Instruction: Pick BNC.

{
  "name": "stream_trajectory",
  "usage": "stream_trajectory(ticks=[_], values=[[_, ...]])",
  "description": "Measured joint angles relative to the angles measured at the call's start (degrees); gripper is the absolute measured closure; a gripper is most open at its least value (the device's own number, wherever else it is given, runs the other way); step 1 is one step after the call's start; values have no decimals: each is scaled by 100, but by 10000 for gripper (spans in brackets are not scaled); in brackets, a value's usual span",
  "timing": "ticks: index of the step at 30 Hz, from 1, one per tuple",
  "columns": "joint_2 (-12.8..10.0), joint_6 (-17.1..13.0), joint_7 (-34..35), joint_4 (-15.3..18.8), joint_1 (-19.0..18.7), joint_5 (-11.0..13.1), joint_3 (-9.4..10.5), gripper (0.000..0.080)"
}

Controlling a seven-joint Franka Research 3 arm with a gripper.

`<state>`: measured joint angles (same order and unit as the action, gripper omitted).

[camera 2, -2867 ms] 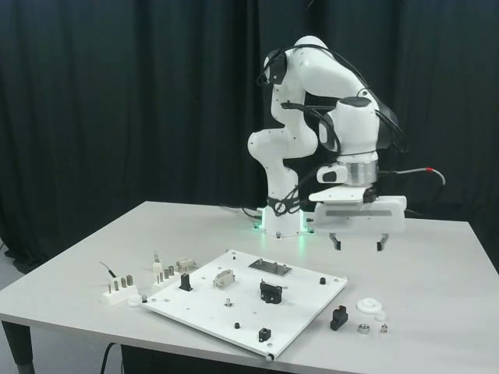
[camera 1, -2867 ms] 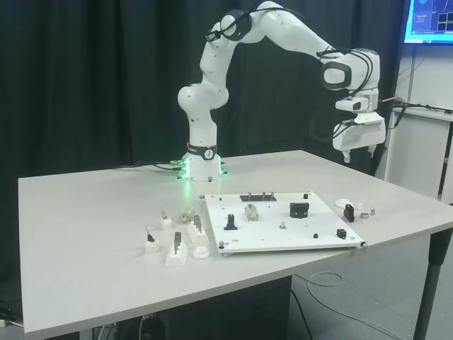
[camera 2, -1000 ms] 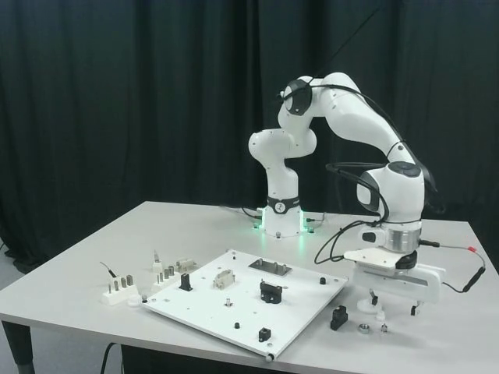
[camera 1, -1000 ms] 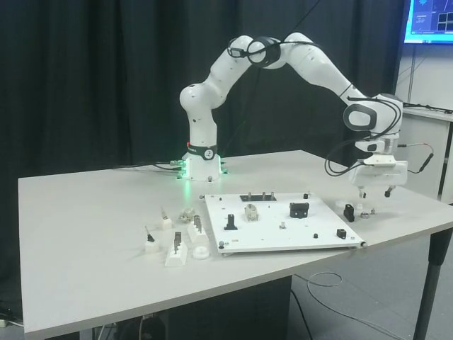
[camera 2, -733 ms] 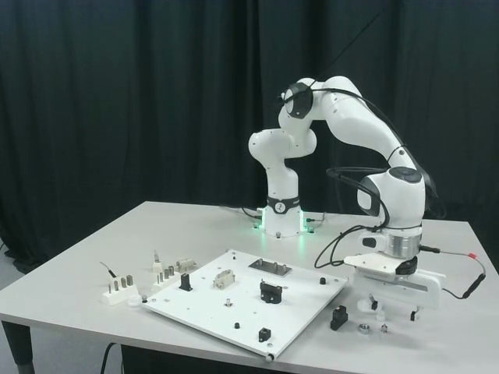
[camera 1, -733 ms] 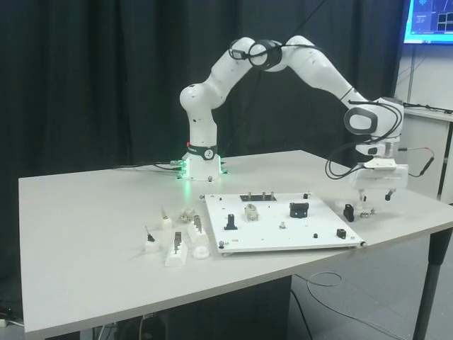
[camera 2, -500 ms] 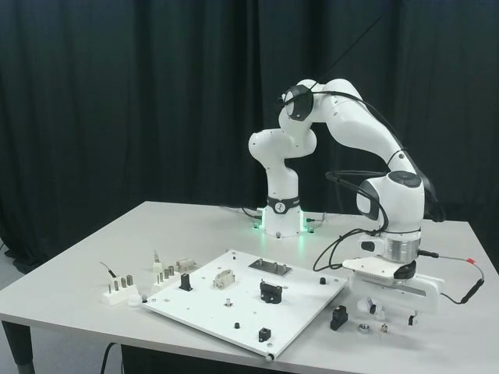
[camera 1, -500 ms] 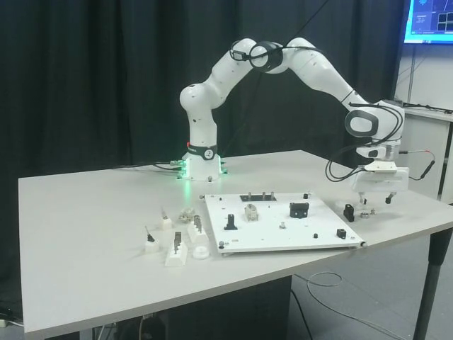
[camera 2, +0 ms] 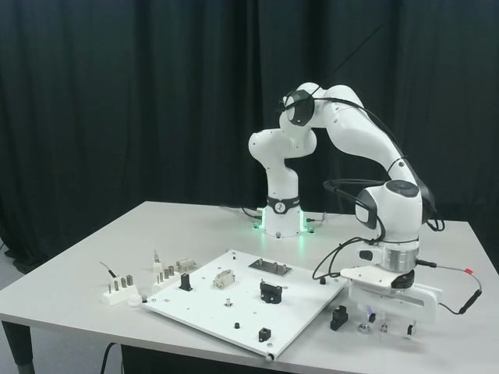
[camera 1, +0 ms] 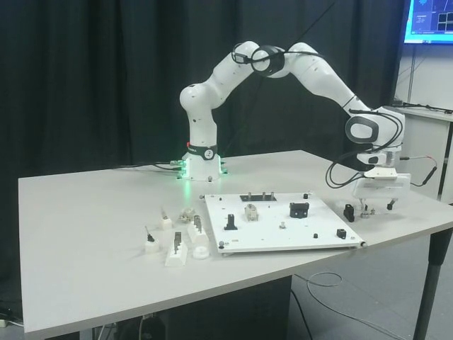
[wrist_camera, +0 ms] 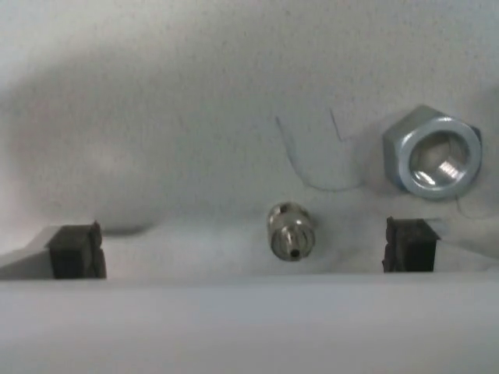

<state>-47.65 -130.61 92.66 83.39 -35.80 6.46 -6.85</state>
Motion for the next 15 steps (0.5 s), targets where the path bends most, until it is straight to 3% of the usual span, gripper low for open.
stream_trajectory(ticks=[15], values=[[-96, -83, 0, -31, -1, 76, -23, 3]])
